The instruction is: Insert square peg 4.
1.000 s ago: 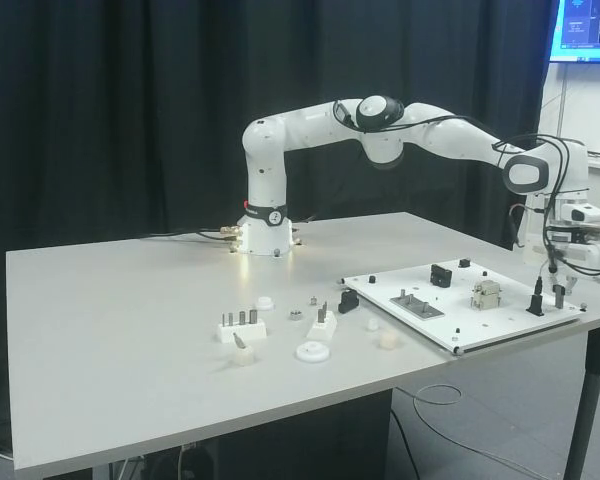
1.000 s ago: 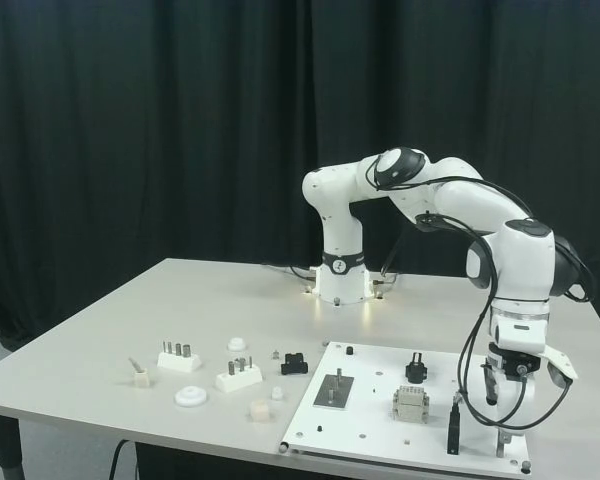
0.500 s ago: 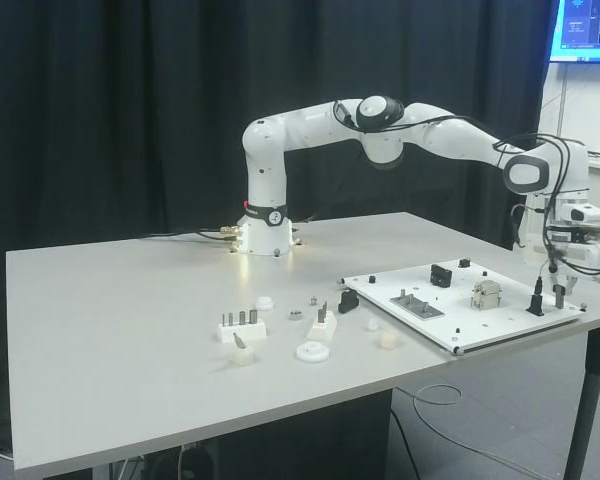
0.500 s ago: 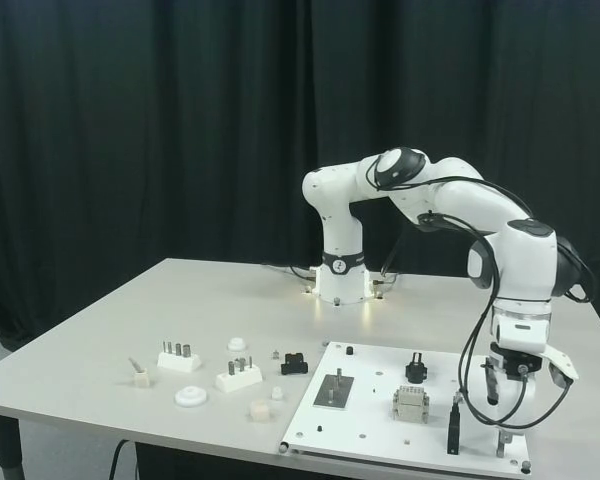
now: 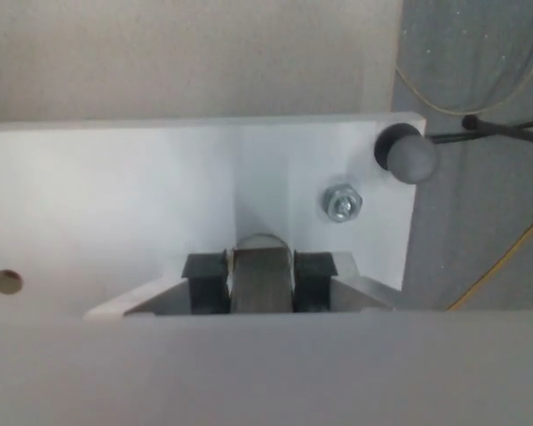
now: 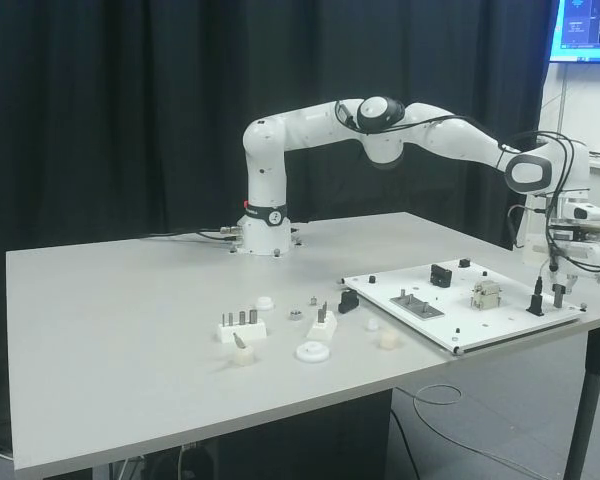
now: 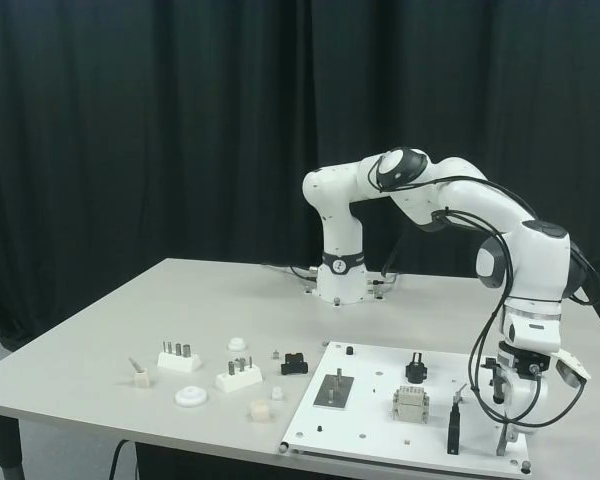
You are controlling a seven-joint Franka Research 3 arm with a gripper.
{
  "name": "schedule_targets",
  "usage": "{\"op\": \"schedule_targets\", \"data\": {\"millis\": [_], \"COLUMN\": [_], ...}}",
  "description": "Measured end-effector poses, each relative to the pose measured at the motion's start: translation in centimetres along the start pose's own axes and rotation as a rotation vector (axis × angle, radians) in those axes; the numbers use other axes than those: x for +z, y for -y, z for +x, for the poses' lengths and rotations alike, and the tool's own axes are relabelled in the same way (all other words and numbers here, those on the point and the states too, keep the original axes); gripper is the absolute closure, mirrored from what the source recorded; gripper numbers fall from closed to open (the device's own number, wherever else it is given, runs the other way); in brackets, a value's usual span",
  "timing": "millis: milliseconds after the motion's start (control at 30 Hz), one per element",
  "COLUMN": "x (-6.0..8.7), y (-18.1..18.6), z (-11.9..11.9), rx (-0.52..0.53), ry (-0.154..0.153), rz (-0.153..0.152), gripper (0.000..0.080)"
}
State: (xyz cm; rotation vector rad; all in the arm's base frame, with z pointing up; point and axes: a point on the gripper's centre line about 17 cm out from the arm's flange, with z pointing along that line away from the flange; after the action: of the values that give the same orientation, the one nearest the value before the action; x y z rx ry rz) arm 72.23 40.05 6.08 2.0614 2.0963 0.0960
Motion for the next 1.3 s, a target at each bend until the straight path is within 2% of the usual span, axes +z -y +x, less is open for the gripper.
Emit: {"op": "schedule_targets", "data": {"millis": [567,1300], "x": [0.2,0.17], "y": [-0.14,-0.16], "z": [0.23,0.11], "rx": [0.079,0.084], "ry": [-0.004,-0.003], "rz": [-0.009,-0.007], "gripper": [0.0648,0.0648]}}
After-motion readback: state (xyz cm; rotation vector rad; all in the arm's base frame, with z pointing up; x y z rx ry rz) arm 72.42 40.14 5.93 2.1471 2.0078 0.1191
